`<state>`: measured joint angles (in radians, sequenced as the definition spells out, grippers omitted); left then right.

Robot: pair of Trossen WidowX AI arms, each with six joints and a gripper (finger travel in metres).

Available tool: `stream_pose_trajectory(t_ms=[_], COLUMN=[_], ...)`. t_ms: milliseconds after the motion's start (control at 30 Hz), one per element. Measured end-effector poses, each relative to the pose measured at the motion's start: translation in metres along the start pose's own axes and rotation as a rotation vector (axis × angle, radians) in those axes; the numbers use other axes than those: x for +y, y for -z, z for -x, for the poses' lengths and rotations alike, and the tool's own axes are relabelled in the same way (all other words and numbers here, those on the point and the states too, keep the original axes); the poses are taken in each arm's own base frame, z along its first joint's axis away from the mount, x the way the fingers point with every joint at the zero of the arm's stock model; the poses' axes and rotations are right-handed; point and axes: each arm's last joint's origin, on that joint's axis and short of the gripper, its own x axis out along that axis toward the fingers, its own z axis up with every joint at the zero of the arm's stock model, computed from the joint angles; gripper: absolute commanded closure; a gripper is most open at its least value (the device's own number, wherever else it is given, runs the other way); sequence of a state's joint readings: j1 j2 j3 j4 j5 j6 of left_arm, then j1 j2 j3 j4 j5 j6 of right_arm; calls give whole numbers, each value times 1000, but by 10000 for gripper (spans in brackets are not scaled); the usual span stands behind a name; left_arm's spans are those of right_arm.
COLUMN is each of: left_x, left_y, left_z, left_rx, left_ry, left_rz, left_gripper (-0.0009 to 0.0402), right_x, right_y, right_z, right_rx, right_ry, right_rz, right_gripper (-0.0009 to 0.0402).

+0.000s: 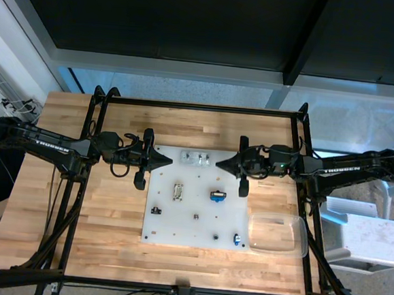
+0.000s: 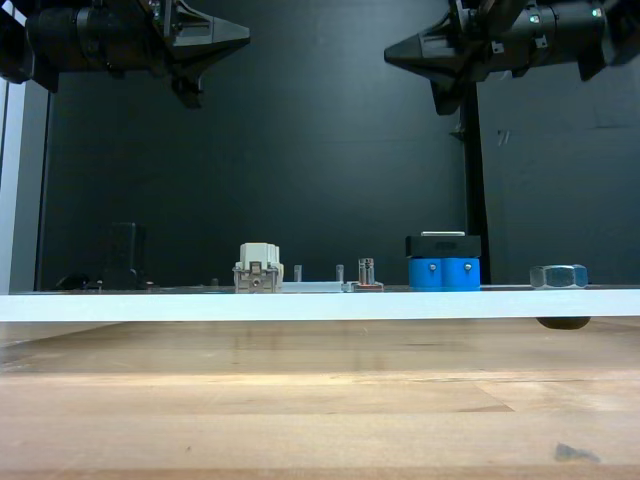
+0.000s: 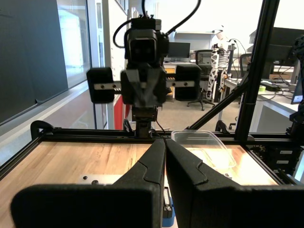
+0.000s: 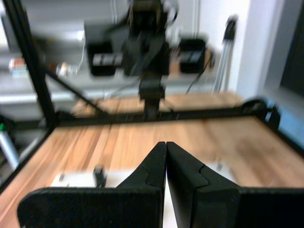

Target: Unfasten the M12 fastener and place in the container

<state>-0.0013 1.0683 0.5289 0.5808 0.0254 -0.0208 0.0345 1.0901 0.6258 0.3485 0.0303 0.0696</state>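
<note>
High view: left gripper [image 1: 171, 160] and right gripper [image 1: 217, 164] hover closed above the board's [image 1: 177, 228] far edge; the right should open and descend squarely onto the nut [image 2: 558, 276], on its stud near the near-right edge, beside the container [image 1: 279, 216].

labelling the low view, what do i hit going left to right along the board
Along the board: beige connector → silver post → blue connector → silver nut. High above them, the left gripper hangs shut at the left and the right gripper hangs shut at the right.
</note>
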Motion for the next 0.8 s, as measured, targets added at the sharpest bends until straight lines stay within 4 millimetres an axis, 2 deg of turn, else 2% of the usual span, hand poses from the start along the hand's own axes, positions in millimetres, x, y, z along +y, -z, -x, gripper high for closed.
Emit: stream_pose_trajectory(t_ms=[533,800], left_x=[0,0], left_y=[0,0], left_z=[0,0], left_rx=[0,0], left_ry=[0,0], left_rz=[0,0], left_gripper=[393,393], right_x=[48,69], right_y=[-28,-36], right_z=[-15,-36], right_rx=[484,676], right_ry=[13,42], right_rz=[-106,-148], right_gripper=[393,393])
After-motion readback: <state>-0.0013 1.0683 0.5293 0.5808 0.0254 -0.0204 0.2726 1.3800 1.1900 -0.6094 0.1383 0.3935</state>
